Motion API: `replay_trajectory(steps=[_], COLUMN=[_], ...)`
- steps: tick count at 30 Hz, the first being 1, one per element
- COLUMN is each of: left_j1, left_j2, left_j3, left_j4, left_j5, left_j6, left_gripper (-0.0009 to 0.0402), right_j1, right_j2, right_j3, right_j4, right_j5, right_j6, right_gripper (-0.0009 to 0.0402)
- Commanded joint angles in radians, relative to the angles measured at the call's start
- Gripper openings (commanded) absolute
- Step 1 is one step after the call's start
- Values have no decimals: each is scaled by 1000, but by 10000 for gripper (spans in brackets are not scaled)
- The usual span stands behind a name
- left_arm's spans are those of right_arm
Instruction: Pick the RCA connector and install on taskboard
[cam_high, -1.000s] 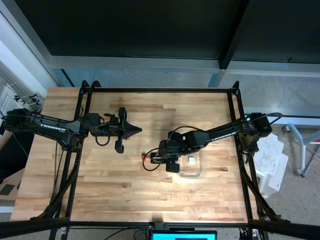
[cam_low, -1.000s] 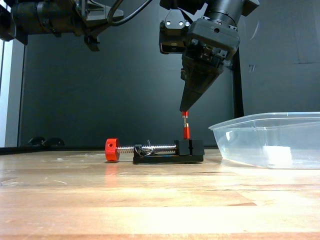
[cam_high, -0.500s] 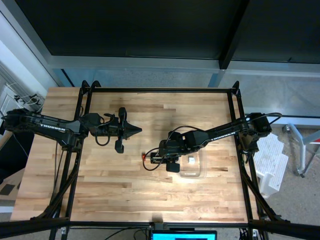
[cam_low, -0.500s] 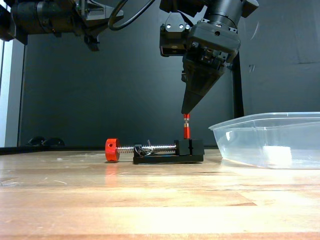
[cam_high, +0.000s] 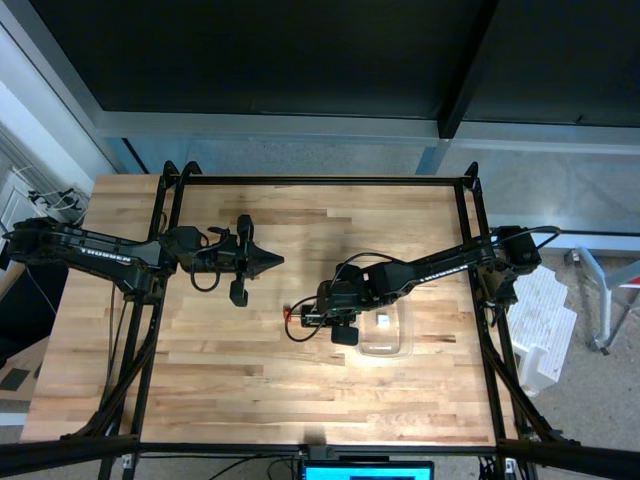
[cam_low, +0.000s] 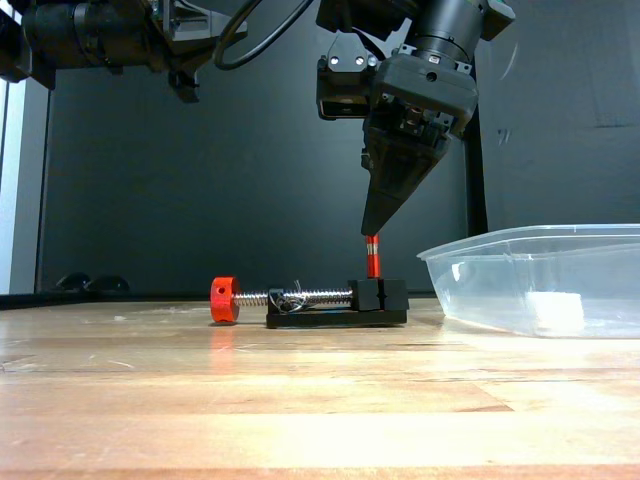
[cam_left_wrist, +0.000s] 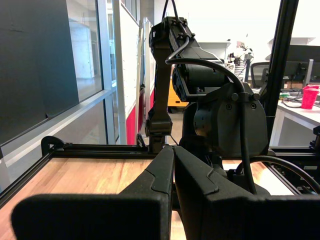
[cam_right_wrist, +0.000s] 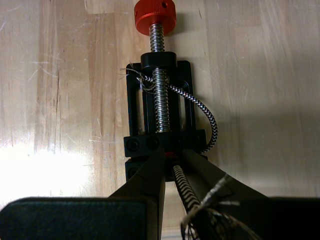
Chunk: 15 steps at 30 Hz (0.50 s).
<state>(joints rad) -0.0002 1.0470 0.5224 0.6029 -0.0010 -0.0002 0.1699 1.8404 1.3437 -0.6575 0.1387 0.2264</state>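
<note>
**Wood tabletop: right arm seating the plug on the board**

Butcher-block table (cam_high: 200, 370), dark wall behind in the low view. Near the middle lies the taskboard (cam_low: 335, 305), flat, with its red knob (cam_low: 224, 299) on the left arm's side and a braided cable (cam_right_wrist: 197, 107) looping off the frame.

The RCA connector (cam_low: 373, 258) stands upright on the block end away from the knob. It has a slim red body with a gold band, and its lower end is at or in the fitting; how deep, cannot tell.

Straight above hangs the right gripper (cam_low: 370, 231), pointing down. Its fingers (cam_right_wrist: 142, 182) are pinched on the connector's top end, with a narrow gap and a red bit showing between them in the wrist view.

- **Vertical hold:** probably so the plug axis lines up with the socket and a downward push seats it.
- **Top-end pinch:** leaves the lower part free to enter.

Well apart and raised off the table is the left gripper (cam_high: 275, 261), fingers closed together, parked clear of the work.

A clear tray (cam_low: 480, 290) sits just beside the board on the right arm's side, with a white square bit (cam_low: 555, 311) inside. It is likely a parts bin, not needed for this step.

Judgement: the install is nearly done, and what's left is to let go and lift straight up. The risk is that a sideways pull tips the plug or drags the light board.
</note>
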Motion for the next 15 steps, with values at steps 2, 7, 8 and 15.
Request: replay_trajectory(steps=[2,7,8,15], left_j1=[0,0,0,0], left_j2=[0,0,0,0], left_j3=[0,0,0,0], left_j4=[0,0,0,0], left_j5=[0,0,0,0], left_j6=[0,0,0,0], left_gripper=[0,0,0,0], right_j1=[0,-2,-2,-2], right_j2=[2,2,2,0], right_j3=[-18,-42,-43,-45], right_j4=[15,37,39,40], right_j5=[2,2,2,2], right_j6=[0,0,0,0], right_gripper=[0,0,0,0])
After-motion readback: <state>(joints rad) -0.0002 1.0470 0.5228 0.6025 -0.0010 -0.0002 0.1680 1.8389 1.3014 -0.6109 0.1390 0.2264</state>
